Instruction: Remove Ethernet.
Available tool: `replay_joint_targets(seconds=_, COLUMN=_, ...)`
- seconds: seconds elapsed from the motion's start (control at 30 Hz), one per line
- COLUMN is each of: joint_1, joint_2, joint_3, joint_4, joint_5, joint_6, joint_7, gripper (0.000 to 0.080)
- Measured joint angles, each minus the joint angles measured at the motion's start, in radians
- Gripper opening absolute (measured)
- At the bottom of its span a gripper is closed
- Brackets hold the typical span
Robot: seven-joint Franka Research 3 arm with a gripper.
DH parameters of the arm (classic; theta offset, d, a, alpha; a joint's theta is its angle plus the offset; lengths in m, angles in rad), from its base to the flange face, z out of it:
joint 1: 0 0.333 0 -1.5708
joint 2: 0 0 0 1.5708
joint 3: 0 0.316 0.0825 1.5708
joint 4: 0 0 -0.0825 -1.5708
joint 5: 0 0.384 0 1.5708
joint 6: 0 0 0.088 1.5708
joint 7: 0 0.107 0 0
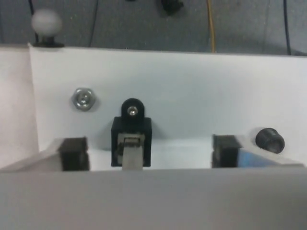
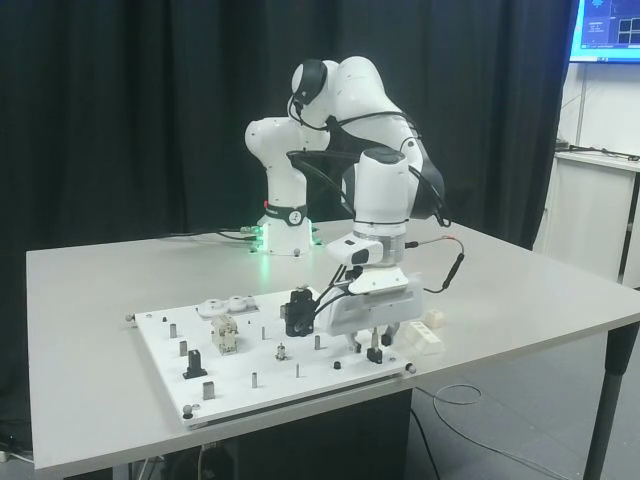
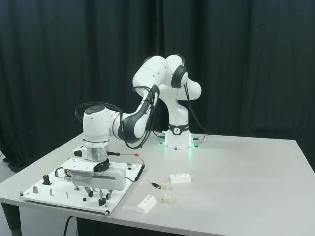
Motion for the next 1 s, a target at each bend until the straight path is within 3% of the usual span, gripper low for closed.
replay_joint_targets(seconds=0.1, joint_1=0.000, joint_2=0.002, joint_3=0.000, joint_4=0.000, joint_5=-0.001, joint_6=0.003, joint_7=-0.001, gripper=0.0689)
replay_joint_targets(seconds=0.13, joint_1=0.000, joint_2=0.002, joint_3=0.000, joint_4=0.000, joint_5=-0.001, joint_6=0.004, joint_7=-0.001, gripper=0.0530)
replay_joint_targets(seconds=0.4, joint_1=0.000, joint_2=0.005, joint_3=0.010, joint_4=0.004, joint_5=0.000, joint_6=0.007, joint_7=0.000, gripper=0.0530)
replay_joint_targets(seconds=0.43, joint_1=0.000, joint_2=0.005, joint_3=0.011, joint_4=0.004, joint_5=0.000, joint_6=0.007, joint_7=0.001, gripper=0.0146)
replay_joint_targets(seconds=0.6, joint_1=0.001, joint_2=0.005, joint_3=0.013, joint_4=0.006, joint_5=-0.001, joint_6=0.005, joint_7=0.017, gripper=0.0146)
replay_joint_targets(seconds=0.63, joint_1=0.001, joint_2=0.005, joint_3=0.013, joint_4=0.006, joint_5=-0.001, joint_6=0.005, joint_7=0.019, gripper=0.0080)
replay_joint_targets(seconds=1.0, joint_1=0.000, joint_2=0.005, joint_3=0.013, joint_4=0.007, joint_5=-0.001, joint_6=0.002, joint_7=0.040, gripper=0.0080)
